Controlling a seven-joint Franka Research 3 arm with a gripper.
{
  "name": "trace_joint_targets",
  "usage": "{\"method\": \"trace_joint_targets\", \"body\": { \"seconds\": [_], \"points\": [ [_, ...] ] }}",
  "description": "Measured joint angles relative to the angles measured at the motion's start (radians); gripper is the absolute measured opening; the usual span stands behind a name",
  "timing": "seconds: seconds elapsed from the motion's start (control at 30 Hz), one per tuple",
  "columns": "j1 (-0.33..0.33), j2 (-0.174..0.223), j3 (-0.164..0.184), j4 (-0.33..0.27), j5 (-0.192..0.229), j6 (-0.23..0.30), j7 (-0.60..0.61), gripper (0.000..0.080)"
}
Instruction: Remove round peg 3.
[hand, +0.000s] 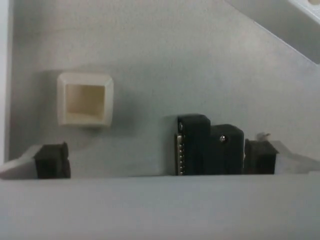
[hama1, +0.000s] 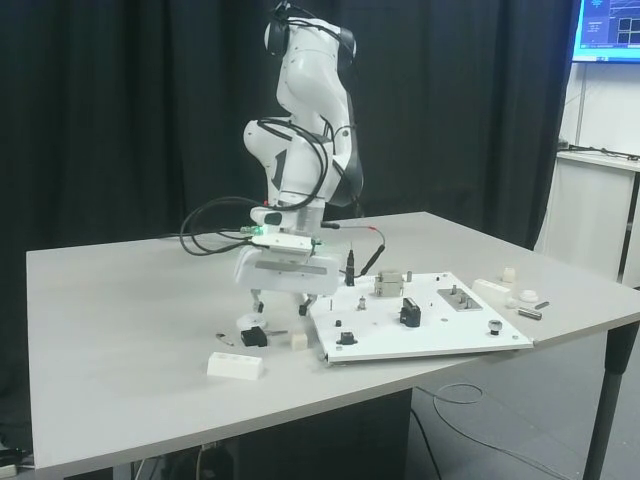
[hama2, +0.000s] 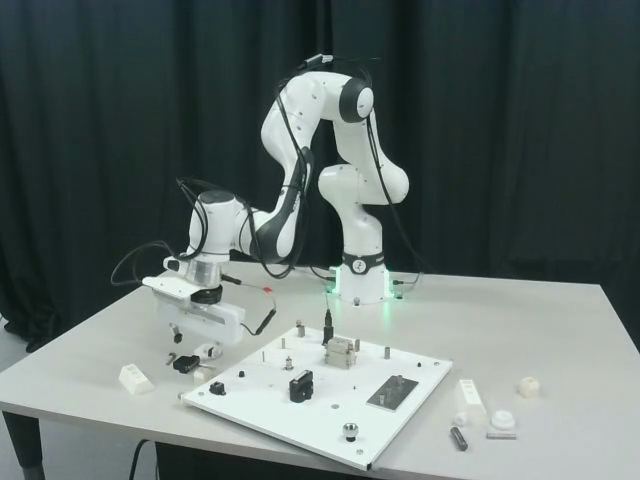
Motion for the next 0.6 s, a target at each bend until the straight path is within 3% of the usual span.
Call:
{"method": "trace_joint_targets", "body": {
  "seconds": [0.6],
  "points": [
    [-0.005,0.018,0.000,0.003,0.014,0.027,-0.013,0.0798]
  ]
}}
